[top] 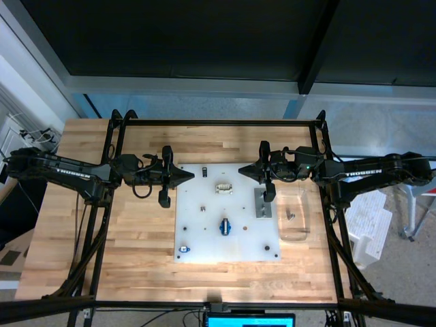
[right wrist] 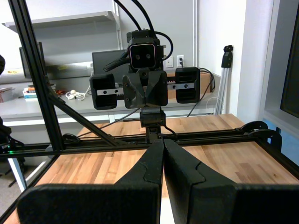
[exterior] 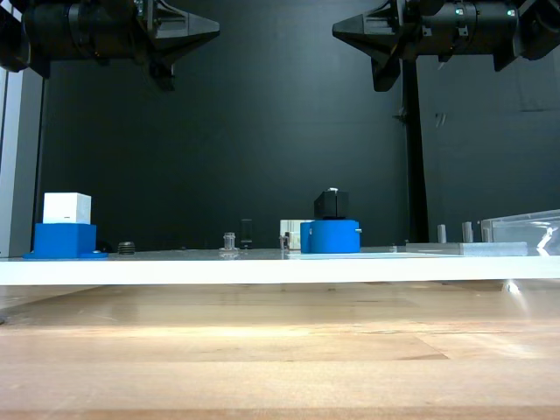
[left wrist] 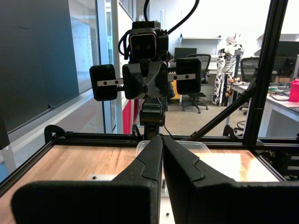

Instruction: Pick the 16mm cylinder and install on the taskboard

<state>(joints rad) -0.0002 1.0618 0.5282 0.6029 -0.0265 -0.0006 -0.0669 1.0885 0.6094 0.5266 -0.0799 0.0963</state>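
Wooden table (top: pixel 102 266) nearest. Taskboard (top: pixel 204 231) mid-table, open wood margin left, right and near. Clear tray (top: pixel 303 235) just right of taskboard holds small grey piece (top: pixel 290 215); cannot tell if cylinder. Left hand (top: pixel 191 176) and right hand (top: pixel 243 170) pinched closed, high over taskboard's far edge, well apart from piece.

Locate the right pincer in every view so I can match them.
High view: right pincer right of centre, above the taskboard's far side, shut.
Low view: upper right, well above the board.
Left wrist view: head-on, beyond the left pincer.
Right wrist view: the right pincer itself, shut, nearest the camera.
Shared landmark: the left pincer, shut, facing it tip to tip in all four.
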